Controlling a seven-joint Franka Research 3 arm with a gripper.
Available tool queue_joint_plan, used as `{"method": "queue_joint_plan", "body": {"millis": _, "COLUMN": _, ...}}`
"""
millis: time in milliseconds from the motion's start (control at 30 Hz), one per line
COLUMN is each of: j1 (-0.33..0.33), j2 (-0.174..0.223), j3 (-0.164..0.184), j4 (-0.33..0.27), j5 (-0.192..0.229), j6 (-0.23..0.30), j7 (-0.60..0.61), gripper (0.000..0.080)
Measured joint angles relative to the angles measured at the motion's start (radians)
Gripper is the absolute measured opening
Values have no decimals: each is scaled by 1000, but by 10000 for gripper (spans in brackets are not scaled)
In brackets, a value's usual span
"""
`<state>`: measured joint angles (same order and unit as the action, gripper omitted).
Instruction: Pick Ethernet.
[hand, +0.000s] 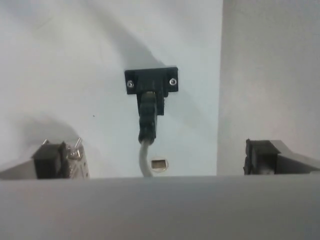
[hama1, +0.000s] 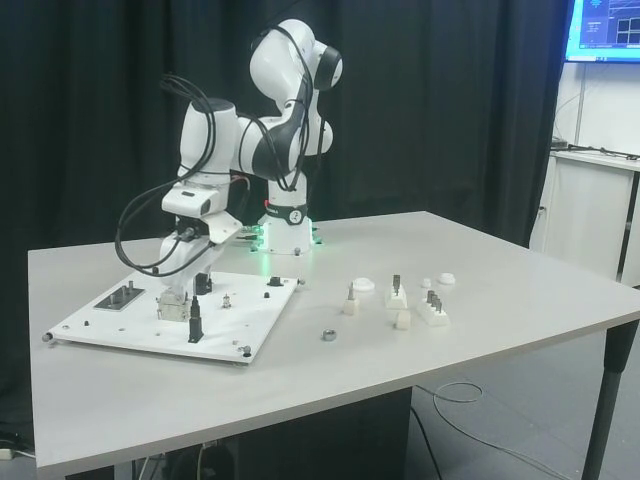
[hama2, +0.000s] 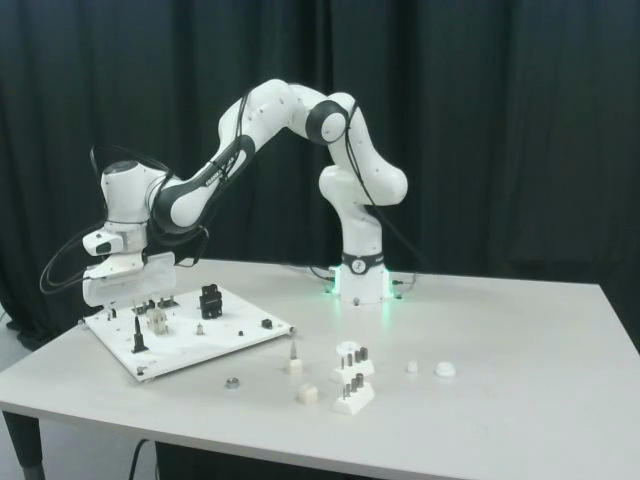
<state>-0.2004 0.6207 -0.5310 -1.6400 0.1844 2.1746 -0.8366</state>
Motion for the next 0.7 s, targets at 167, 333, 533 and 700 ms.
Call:
{"method": "queue_joint_plan", "body": {"millis": 167, "j1": 0, "j2": 0, "j3": -3, "j4": 13, "j5": 0, "j6": -18, "j7": 1, "gripper": 786}}
{"method": "queue_joint_plan", "body": {"millis": 333, "j1": 0, "j2": 0, "j3": -3, "j4": 17, "j5": 0, "j6": -22, "j7": 4, "gripper": 797}}
{"method": "queue_joint_plan", "body": {"millis": 533, "j1": 0, "j2": 0, "j3": -3, "j4": 17, "j5": 0, "j6": -22, "j7": 7, "gripper": 797}}
{"method": "queue_joint_plan", "body": {"millis": 700, "j1": 0, "j2": 1, "j3": -3, "j4": 17, "j5": 0, "j6": -22, "j7": 8, "gripper": 800}}
